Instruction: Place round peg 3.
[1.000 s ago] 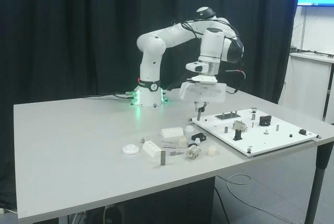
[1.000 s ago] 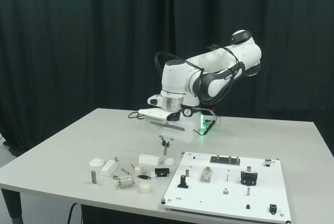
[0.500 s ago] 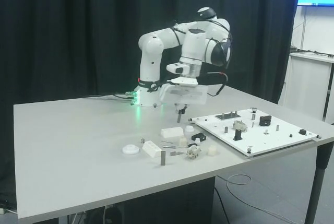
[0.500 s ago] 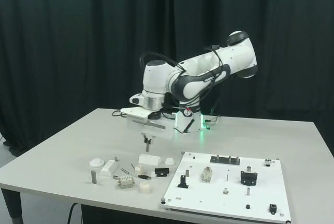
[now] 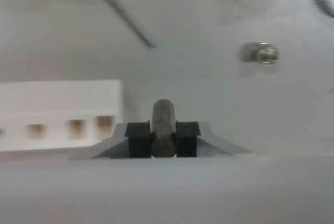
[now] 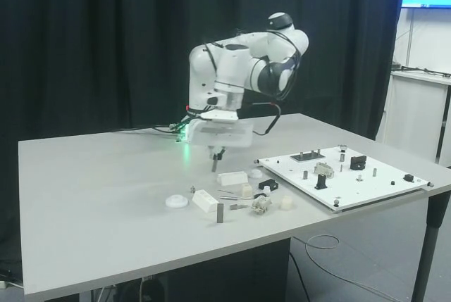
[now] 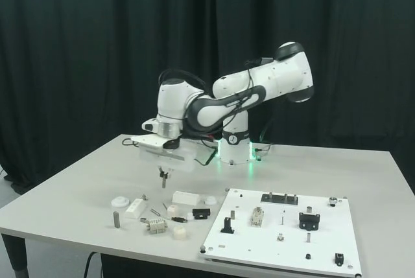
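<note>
tool (image 5: 164,139) gripped a grey round peg (image 5: 163,122), long axis upright, above loose parts on the surface (image 6: 91,175), white board (image 7: 259,245) well apart toward its right.

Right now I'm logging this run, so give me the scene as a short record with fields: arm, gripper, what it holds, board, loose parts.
arm: white, reaching over the loose parts, away from the board
gripper: shut on a peg, above the table
peg: grey, round, upright between the black fingers
below the gripper: white block with square holes, a thin pin and a screw nearby
board: white, on the table, carrying small black and grey fixtures
loose parts: scattered beside the board
</note>
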